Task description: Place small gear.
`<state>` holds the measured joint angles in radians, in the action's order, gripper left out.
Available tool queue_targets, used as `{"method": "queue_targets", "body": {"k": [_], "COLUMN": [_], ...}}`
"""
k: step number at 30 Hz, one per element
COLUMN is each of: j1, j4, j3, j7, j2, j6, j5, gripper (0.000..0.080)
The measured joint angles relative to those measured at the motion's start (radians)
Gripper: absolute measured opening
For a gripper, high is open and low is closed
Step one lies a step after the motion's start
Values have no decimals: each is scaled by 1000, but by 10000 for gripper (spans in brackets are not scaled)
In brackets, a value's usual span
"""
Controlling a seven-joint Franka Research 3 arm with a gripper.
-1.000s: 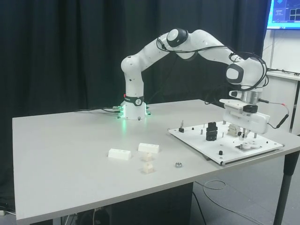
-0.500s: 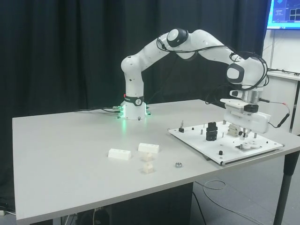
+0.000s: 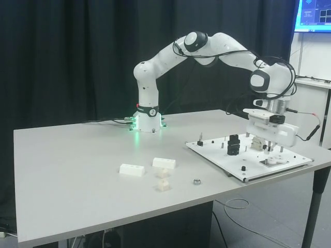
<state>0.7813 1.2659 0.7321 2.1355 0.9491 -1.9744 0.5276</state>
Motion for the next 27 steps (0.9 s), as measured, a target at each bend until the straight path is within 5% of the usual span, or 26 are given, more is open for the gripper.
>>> {"method": "queue_targets", "body": {"k": [27], "j1": [-36], "j4": [18], "j3": [37], "j7": [-174], "j2": [3], "j6": [168], "j5": [-197], "gripper": [135]}}
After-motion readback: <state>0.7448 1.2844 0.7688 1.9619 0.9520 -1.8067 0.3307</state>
